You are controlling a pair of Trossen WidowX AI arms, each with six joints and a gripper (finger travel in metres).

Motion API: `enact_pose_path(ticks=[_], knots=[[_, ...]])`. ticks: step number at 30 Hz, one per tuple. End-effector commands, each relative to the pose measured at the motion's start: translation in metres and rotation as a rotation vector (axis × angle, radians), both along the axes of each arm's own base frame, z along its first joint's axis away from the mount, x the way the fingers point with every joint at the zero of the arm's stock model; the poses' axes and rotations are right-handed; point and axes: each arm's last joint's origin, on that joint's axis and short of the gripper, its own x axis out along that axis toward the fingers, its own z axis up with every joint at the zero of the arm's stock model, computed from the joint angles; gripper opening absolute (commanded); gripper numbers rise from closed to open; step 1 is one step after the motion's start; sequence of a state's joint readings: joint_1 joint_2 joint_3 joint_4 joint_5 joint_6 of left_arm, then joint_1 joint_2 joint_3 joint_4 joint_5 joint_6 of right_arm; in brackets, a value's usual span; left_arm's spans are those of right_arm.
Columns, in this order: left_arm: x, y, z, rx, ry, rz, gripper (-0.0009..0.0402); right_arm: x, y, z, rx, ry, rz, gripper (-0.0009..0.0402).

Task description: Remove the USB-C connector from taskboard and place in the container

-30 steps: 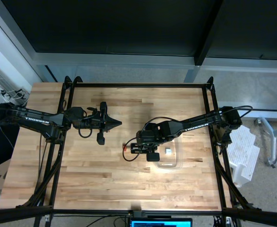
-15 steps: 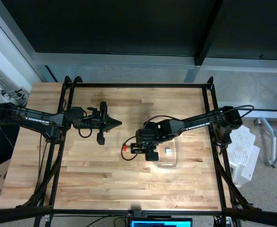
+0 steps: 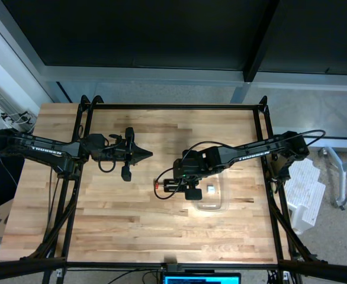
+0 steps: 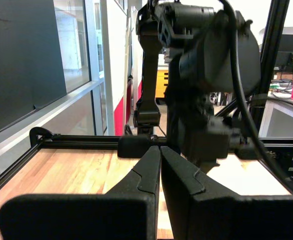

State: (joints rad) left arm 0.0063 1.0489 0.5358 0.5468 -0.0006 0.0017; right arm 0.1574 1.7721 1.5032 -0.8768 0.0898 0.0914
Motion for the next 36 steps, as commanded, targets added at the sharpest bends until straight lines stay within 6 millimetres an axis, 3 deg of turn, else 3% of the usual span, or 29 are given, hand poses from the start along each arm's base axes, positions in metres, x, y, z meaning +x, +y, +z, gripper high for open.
enact_pose_path(ticks=[1, 9, 20, 27, 36], knots=[[0.000, 0.000, 0.000, 0.000, 0.000, 0.000, 0.0000, -0.003, 0.000, 0.004, 0.002, -0.007, 0.000, 0.0000], [0.000, 0.000, 0.000, 0.000, 0.000, 0.000, 0.0000, -0.019, -0.003, 0.006, 0.002, -0.003, 0.003, 0.0000], [0.000, 0.000, 0.000, 0.000, 0.000, 0.000, 0.0000, -0.065, -0.010, -0.020, -0.014, 0.053, -0.004, 0.0000], [0.000, 0.000, 0.000, 0.000, 0.000, 0.000, 0.0000, -0.080, -0.013, -0.030, -0.029, 0.063, -0.024, 0.0002], [0.000, 0.000, 0.000, 0.000, 0.000, 0.000, 0.0000, -0.086, -0.014, -0.037, -0.031, 0.077, -0.022, 0.0065]])
